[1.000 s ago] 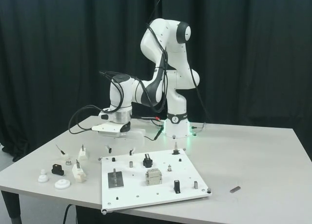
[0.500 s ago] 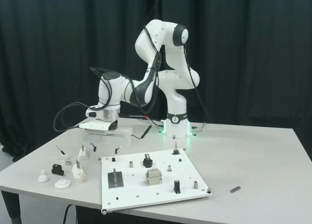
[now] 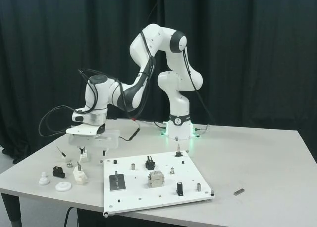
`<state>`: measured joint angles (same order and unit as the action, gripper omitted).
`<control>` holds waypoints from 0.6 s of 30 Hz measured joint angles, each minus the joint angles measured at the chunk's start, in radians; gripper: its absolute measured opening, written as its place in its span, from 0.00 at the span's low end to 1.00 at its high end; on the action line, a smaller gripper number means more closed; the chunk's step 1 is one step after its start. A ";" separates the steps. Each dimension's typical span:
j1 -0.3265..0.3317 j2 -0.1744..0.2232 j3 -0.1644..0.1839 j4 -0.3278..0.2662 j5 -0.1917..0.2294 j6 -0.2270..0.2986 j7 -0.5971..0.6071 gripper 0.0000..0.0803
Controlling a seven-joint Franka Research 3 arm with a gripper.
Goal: Pick round peg 3.
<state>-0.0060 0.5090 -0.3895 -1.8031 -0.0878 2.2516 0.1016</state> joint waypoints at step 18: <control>-0.072 0.126 0.012 0.141 -0.035 -0.106 -0.089 1.00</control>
<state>-0.0783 0.6351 -0.3774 -1.6621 -0.1226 2.1461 0.0130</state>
